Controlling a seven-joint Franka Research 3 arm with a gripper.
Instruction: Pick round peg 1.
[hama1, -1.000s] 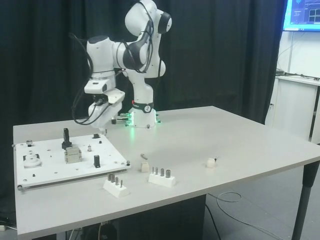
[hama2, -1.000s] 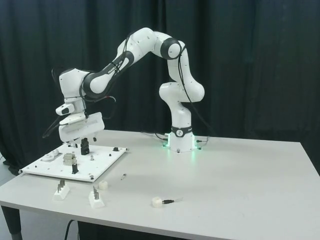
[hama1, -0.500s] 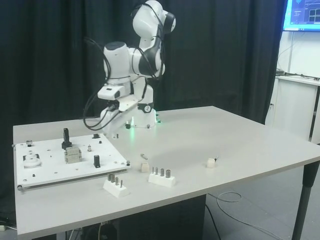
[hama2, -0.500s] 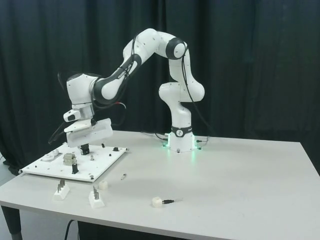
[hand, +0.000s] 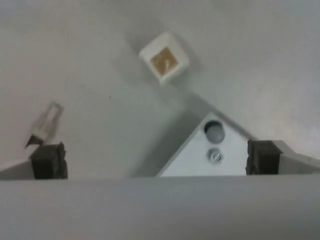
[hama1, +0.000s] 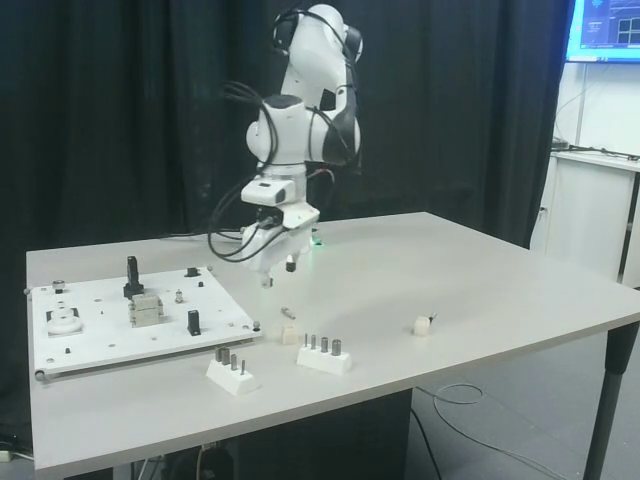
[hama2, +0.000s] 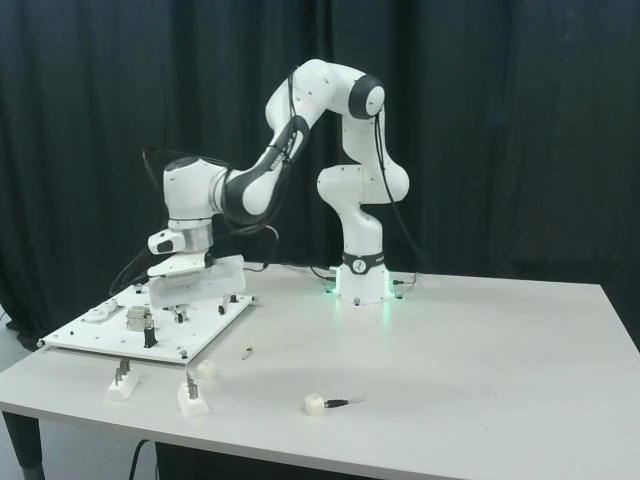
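Swinging away from the far left, the white arm (hama1: 305, 120) now holds its gripper (hama1: 278, 273) over the near right corner of the white board (hama1: 100, 340), where half a second ago it hung above the board's far edge. In the first room view, the grey table (hama1: 480, 290) fills the lower half of the frame, with the arm rising at upper centre and the board lying at lower left.

The wrist view shows both black fingertips (hand: 48, 161) spread wide apart with nothing between them; below them lie bare table and the board's corner.

Two white blocks stand just in front of the board near the bottom centre of that room view, the larger block (hama1: 323, 358) to the right and the smaller block (hama1: 232, 376) to the left. Upright pegs (hama1: 322, 344) stand in both. Which of them is the one to pick I cannot tell.

A small white cube (hama1: 290, 335) sits between the board's corner and the larger block, with a thin pin (hama1: 287, 313) lying just behind it. Well apart, right of centre, rests another small white piece (hama1: 423, 324).
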